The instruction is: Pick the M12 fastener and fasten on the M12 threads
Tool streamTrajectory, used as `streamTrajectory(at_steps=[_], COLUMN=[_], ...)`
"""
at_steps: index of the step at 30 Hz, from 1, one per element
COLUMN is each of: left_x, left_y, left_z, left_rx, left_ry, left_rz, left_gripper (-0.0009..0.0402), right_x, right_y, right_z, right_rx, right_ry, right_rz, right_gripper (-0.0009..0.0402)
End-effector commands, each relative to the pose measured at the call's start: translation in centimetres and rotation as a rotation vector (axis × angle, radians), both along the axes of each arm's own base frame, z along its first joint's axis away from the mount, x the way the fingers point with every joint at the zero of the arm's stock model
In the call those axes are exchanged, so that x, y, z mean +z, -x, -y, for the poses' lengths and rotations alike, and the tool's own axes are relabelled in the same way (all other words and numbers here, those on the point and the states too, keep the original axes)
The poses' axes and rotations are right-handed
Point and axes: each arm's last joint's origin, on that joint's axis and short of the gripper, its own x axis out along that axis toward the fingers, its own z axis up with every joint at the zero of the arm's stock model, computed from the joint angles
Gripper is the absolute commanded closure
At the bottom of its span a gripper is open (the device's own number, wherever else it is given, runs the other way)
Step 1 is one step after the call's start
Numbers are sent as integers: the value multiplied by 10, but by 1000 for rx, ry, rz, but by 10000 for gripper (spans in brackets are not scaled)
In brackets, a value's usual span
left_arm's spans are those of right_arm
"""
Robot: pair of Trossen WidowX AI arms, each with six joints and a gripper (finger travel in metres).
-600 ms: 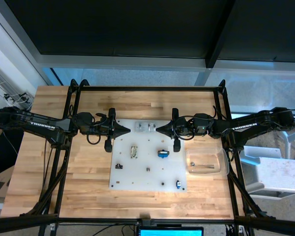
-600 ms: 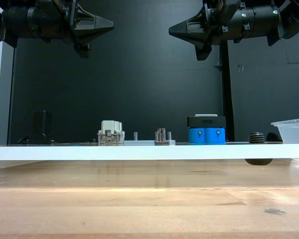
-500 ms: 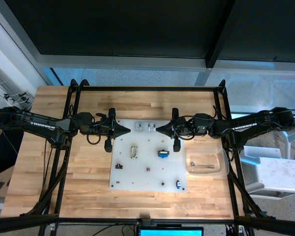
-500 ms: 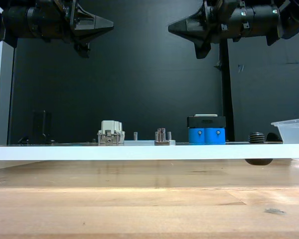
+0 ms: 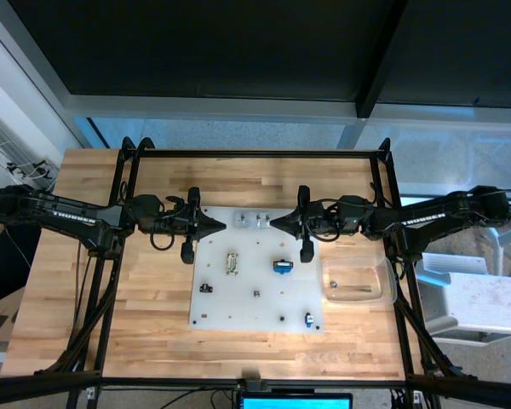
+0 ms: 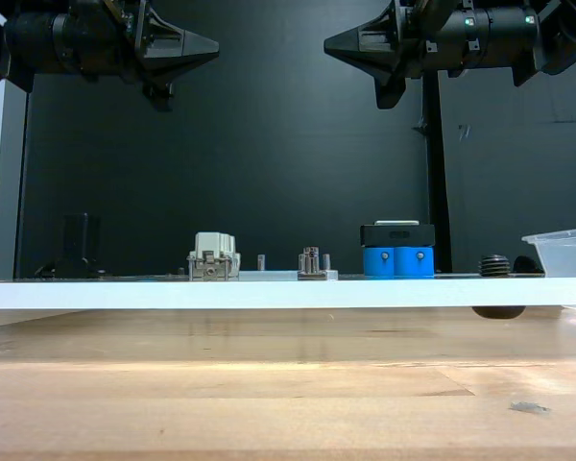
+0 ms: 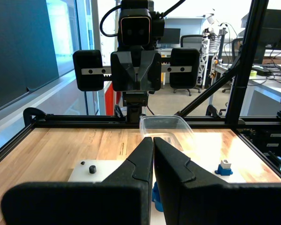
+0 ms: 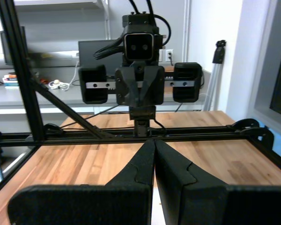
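One nut [image 5: 332, 284] shows only overhead; left claw [image 5: 221, 225], right claw [image 5: 275, 223] pinched aloft.

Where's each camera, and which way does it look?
High: above the near edge, looking down on the white board; left gripper and right gripper over its far part.
Low: table height, level; both grippers overhead.
Left wrist: past its shut fingers toward the right arm, clear tray.
Right wrist: past its shut fingers toward the left arm.
High, low share the blue part.
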Motion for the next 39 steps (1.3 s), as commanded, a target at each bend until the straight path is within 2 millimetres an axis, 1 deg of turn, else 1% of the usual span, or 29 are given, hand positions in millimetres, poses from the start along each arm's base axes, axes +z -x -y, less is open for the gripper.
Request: streamTrajectory(at_steps=[1,5,8,11,17,22,29,35,39], left_x=[0,0,0,0,0,0,0,0,0], left_y=[0,0,0,0,0,0,0,0,0], left_z=[0,0,0,0,0,0,0,0,0], left_rx=[0,0,0,0,0,0,0,0,0], left_ry=[0,0,0,0,0,0,0,0,0], left_rz=[1,1,1,1,1,1,1,1,1], left_gripper=[393,393,393,393,393,393,393,393,393], right_x=[2,7,14,23,44,54,54,52,46], right_y=[2,3,4,7,18,30,48,63,67], right_z=[-1,-2,-5,-10,-17,-21,-20,-21,-24], right_rx=[18,70,137,177,238,277,308,312,339], right_ry=[2,32,52,109,182,228,239,305,321], right_rz=[-51,-241,-384,-509,-681,-821,-1021,-1175,-1262], right_gripper=[393,393,393,393,393,393,393,393,393])
